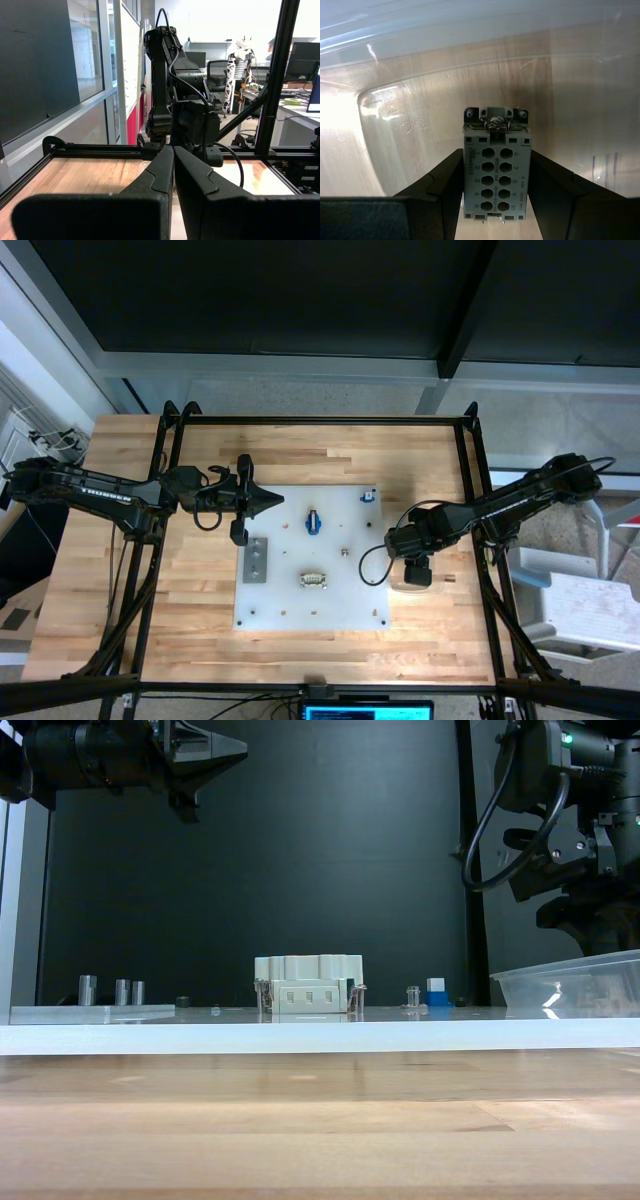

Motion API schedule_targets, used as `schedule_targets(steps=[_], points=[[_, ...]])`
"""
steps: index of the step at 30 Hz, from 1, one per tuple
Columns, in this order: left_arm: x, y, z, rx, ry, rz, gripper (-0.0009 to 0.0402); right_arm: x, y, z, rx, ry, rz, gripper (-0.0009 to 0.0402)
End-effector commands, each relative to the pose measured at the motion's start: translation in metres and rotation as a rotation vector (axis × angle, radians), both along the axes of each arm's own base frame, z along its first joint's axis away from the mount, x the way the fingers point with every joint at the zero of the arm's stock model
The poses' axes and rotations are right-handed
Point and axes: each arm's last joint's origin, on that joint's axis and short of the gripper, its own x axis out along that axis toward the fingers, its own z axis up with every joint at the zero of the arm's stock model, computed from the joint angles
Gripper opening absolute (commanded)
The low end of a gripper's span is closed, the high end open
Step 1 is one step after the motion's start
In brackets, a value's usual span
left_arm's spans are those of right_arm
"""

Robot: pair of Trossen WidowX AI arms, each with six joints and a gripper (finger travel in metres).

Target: Remove the HAN10-E connector and place it in the container

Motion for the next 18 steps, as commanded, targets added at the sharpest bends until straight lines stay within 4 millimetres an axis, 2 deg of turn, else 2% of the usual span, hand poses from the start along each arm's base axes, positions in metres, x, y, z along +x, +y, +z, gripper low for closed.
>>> schedule_targets(steps=[1, 11, 18], points=[[0.0000, 0.0000, 0.0001, 0.000, 0.000, 0.000, 0.0000, 0.0018, 0.0007, 0.0000, 0.002, -0.005, 0.003, 0.0086], [0.0000, 0.0000, 0.0001, 0.000, 0.000, 0.000, 0.0000, 0.0027, 0.0010, 0.0001, 0.005, -0.015, 0.002, 0.0220], [0.0000, 0.0000, 0.0001, 0.000, 0.000, 0.000, 0.0000, 0.0026, 0.0013, 0.0000, 0.008, -0.014, 0.001, 0.0274]])
